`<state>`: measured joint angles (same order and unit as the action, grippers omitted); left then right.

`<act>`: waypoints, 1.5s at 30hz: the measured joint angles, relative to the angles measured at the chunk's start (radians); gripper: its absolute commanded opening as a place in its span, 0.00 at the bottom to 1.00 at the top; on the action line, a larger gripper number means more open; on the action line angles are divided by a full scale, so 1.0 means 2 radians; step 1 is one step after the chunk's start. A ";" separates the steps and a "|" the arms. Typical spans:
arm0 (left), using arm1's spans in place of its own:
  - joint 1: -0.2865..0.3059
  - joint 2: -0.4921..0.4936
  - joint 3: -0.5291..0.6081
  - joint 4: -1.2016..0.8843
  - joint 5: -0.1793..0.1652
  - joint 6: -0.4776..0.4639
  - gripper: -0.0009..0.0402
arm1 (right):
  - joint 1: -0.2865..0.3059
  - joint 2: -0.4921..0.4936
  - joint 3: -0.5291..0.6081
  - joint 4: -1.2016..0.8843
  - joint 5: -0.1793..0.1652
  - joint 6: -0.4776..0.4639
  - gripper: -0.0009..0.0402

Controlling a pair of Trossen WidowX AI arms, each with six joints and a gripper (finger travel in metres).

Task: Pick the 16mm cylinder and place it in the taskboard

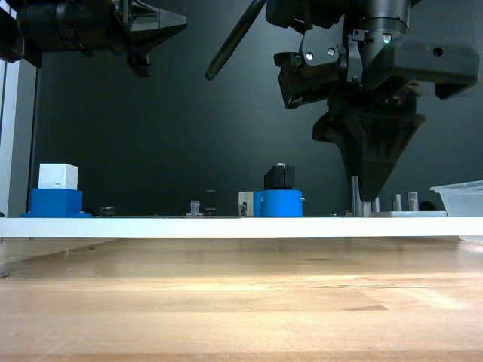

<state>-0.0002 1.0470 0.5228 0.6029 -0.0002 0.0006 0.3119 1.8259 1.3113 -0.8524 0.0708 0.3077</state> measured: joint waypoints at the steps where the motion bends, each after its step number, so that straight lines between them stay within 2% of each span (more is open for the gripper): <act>1: 0.000 0.000 0.000 0.000 0.000 0.000 0.02 | 0.000 0.000 -0.002 0.002 -0.003 0.000 0.05; 45: 0.000 0.000 0.000 0.000 0.000 0.000 0.02 | 0.002 0.000 -0.007 0.013 -0.007 0.000 0.05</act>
<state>-0.0002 1.0473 0.5224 0.6029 -0.0002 0.0006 0.3161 1.8259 1.2976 -0.8272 0.0559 0.3077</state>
